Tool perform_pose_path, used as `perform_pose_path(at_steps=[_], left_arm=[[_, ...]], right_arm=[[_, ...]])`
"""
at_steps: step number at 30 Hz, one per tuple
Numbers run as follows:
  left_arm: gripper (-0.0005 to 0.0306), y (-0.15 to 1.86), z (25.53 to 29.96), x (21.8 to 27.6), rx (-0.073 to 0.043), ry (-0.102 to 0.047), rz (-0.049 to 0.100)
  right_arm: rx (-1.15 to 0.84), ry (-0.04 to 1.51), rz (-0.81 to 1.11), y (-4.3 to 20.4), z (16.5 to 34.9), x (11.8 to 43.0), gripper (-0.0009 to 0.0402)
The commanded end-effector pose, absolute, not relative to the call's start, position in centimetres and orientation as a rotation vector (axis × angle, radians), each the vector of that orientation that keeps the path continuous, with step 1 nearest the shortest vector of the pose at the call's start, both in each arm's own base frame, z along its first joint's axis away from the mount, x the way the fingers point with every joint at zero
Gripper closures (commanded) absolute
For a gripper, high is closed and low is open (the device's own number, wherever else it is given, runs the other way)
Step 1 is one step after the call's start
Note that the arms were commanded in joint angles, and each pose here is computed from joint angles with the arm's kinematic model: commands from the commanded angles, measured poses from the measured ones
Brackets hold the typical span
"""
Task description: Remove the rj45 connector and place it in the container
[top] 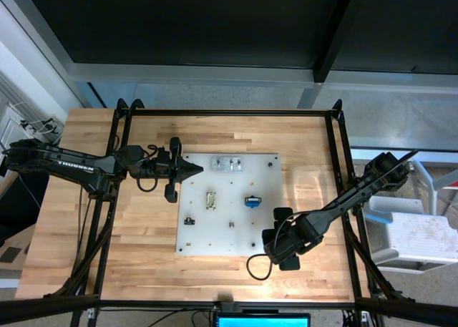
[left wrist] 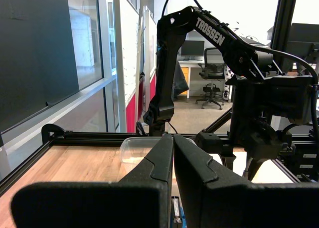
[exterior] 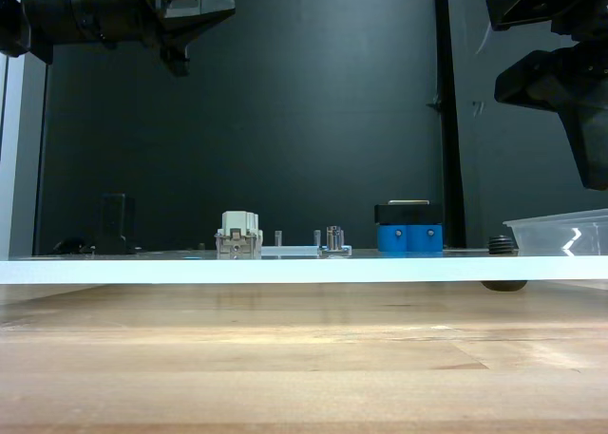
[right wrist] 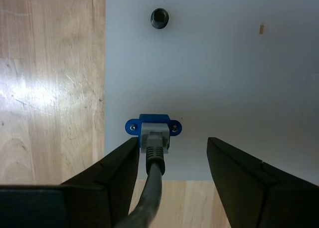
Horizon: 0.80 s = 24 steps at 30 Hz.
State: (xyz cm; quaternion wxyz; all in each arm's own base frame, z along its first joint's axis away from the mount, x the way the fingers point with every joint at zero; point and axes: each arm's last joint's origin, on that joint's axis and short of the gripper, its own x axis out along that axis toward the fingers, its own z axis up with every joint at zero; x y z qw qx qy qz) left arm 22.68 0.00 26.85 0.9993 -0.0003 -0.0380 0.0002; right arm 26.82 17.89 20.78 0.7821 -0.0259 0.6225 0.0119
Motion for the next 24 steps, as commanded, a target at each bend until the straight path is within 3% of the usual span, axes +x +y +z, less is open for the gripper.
perform_pose_path(at_steps=[1,20,24], left_arm=[[0.03,0.01,26.86,22.68,0.0,-0.076,0.001],[0.03,0.01,26.86,22.68,0.0,-0.076,0.001],[0.03,0.01,26.86,22.68,0.0,-0.076,0.001]], right_arm=[[-0.056,1.343,0.025,17.85,20.8,26.84,0.0231],[-0.061,1.339,0.032,17.83,20.9,26.89,0.0396],[-0.059,1.336,0.033,17.85,20.9,26.92,0.0393]])
